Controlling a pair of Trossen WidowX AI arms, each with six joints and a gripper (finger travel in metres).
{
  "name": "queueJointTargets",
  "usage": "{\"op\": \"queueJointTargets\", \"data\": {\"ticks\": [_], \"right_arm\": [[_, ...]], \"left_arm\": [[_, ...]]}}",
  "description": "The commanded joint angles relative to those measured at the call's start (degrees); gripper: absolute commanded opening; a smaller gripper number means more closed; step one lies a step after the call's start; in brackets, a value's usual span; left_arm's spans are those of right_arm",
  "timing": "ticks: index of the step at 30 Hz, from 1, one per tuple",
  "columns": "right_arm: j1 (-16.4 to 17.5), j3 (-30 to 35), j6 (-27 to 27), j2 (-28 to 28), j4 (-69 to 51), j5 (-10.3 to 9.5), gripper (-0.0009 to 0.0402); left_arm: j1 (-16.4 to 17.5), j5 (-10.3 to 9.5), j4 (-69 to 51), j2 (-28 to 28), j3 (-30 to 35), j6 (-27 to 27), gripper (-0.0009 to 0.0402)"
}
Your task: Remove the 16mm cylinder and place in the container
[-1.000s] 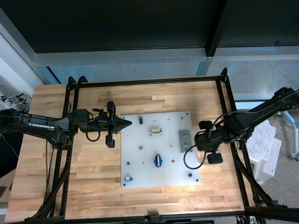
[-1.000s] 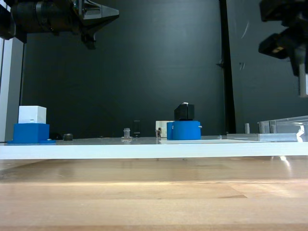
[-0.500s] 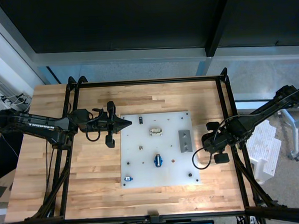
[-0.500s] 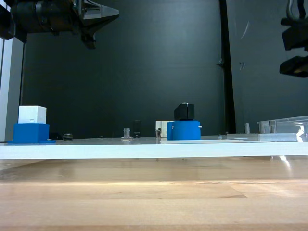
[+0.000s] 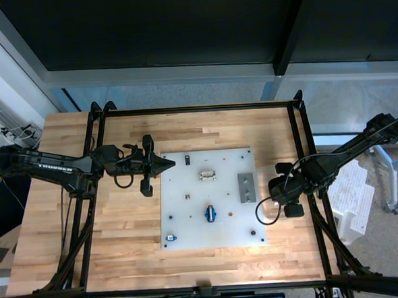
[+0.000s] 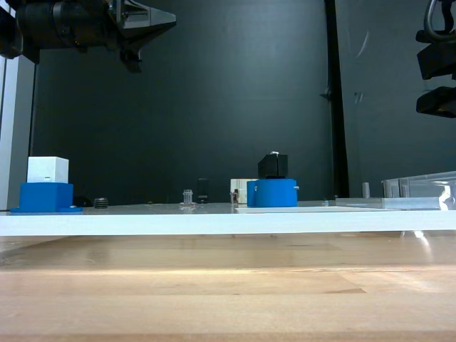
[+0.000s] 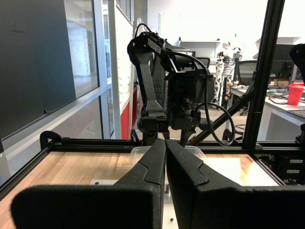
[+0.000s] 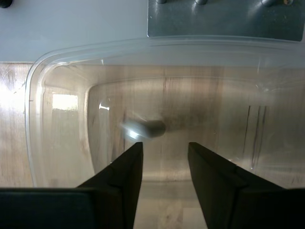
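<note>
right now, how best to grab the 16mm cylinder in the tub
Across its round sides, from straight above: the 16mm cylinder looks to lie flat on the container floor, walls blocking side approaches. The right gripper hangs open over it; the left gripper, shut, hovers by the board's left edge.

16mm cylinder (image 8: 143,129) in container (image 8: 34,90) beneath right gripper (image 8: 164,146), right of board (image 5: 190,218); left gripper (image 5: 167,164) at board's left.

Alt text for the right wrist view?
The open right gripper hangs over the clear container, with the 16mm cylinder lying inside it. A grey metal block sits past the container's far rim. The left gripper, unseen here, is shut above the board's left edge.
</note>
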Motion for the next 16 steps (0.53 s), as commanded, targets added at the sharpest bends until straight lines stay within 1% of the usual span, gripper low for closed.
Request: {"op": "queueJointTargets", "data": {"ticks": [1,7,9,11,16], "right_arm": [[0.02,0.02,0.44,0.04,-0.02,0.07,0.0168],[-0.02,0.33,0.37,0.02,-0.07,0.04,0.0182],[-0.26,1.29,-0.26,0.00,-0.31,0.52,0.0180],[-1.07,2.58,-0.70,-0.17,-0.55,1.60,0.0178],[-4.26,5.70,-3.28,-0.68,-0.61,1.55,0.0164]], "left_arm": [[0.02,0.02,0.00,0.00,0.00,0.02,0.0000],[0.00,0.02,0.00,0.00,0.00,0.02,0.0000],[0.02,0.02,0.00,0.00,0.00,0.02,0.0000],[0.00,0.02,-0.02,0.00,0.00,0.00,0.0000],[0.02,0.02,0.00,0.00,0.00,0.02,0.0000]]}}
